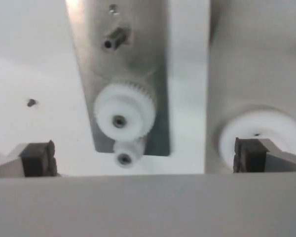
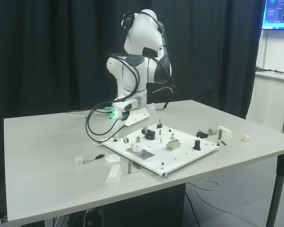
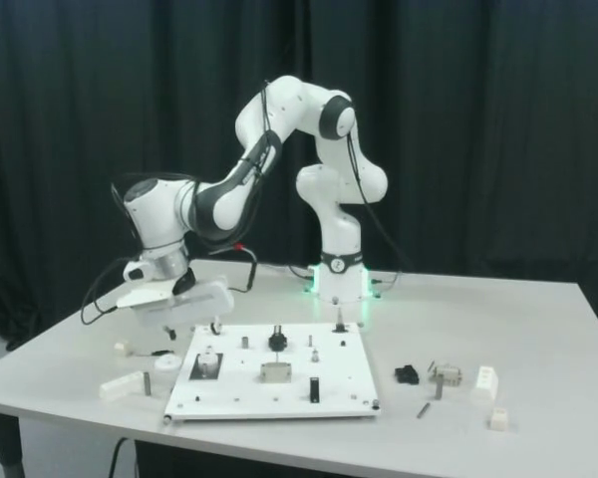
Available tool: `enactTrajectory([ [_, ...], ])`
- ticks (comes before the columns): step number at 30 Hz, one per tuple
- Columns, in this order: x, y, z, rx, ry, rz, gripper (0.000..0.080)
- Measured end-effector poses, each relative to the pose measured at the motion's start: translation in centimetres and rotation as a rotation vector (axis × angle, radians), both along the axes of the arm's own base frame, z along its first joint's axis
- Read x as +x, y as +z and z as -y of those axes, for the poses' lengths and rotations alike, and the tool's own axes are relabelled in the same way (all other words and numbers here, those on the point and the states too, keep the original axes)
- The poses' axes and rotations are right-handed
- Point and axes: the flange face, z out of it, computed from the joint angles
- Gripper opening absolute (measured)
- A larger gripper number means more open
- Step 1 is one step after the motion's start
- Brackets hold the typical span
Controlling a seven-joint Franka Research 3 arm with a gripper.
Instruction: Remove medium gear.
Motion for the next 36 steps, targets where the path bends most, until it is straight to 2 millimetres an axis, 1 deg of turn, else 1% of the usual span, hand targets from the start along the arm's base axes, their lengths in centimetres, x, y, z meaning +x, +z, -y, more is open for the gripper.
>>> enactTrajectory([
  [7, -0.5, -1.2, -1.7, -0.043, -0.006, -0.004, 0.08],
  [15, -1.5, -2.3, -3.1, -0.082, -0.006, 0.026, 0.08],
  [21, -2.1, -2.8, -3.4, -0.108, -0.002, 0.059, 0.08],
  [36, -2.6, -3.9, -3.6, -0.138, 0.0, 0.107, 0.08],
])
